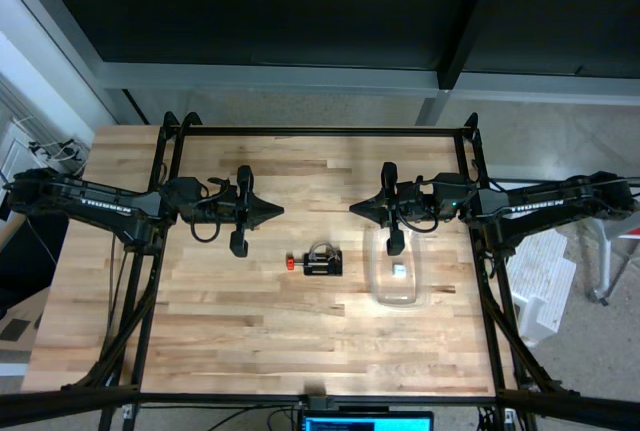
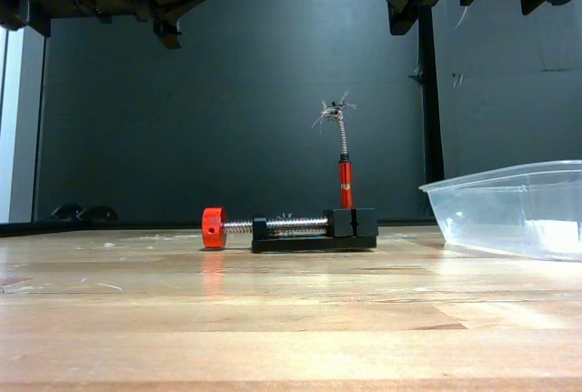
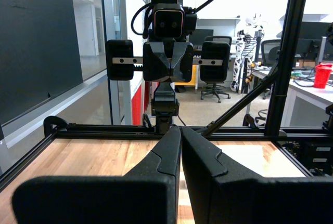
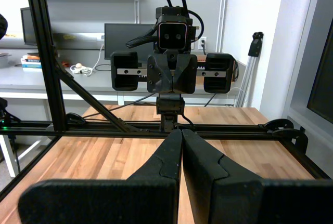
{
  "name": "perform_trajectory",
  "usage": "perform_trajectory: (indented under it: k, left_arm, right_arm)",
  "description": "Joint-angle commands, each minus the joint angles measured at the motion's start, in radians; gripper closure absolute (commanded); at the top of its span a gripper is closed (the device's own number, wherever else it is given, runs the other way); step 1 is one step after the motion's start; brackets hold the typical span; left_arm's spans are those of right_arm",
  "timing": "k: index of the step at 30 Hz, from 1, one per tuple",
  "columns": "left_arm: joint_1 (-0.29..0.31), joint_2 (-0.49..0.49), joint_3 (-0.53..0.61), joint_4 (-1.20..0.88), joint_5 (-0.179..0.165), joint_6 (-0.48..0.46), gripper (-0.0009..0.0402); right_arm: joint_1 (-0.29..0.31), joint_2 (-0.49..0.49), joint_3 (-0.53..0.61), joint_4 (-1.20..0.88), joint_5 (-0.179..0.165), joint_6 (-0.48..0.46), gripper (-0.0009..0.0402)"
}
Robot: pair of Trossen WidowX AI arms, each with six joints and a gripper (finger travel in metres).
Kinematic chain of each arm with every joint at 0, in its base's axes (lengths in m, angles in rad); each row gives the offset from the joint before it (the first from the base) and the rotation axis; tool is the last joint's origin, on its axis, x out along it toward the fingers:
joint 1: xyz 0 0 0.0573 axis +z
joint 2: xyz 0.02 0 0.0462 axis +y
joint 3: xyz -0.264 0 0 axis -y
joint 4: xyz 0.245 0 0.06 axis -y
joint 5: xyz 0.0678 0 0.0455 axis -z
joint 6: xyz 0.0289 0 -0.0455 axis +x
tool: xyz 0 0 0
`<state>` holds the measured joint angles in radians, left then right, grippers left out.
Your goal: Remove the RCA connector from the receptacle and place in the container
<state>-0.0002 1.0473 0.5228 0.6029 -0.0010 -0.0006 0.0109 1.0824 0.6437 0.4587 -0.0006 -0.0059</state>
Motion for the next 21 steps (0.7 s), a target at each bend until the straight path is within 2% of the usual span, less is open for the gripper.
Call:
perform_trajectory:
  k: [1,4,11,17,21]
  left_arm:
    - [0.0,0.0,0.0,0.0,0.0,0.0,0.0393]
    - [0.0,0.0,0.0,0.0,0.0,0.0,0.0393]
    - [0.0,0.0,0.0,0.0,0.0,0.0,0.0393]
    - [0.0,0.0,0.0,0.0,0.0,0.0,0.0393]
    - [0.0,0.0,0.0,0.0,0.0,0.0,0.0393]
  right_arm:
    - [0.001,0.0,0.017,-0.082,0.012,0.016,0.0393]
    - [0.003,0.014,0.078,-0.299,0.035,0.027,0.0393]
    - [0.011,0.092,0.219,-0.648,0.035,0.046,0.0393]
    - [0.025,0.173,0.321,-0.855,0.035,0.046,0.0393]
    - [0.032,0.231,0.398,-0.986,0.035,0.078,0.0393]
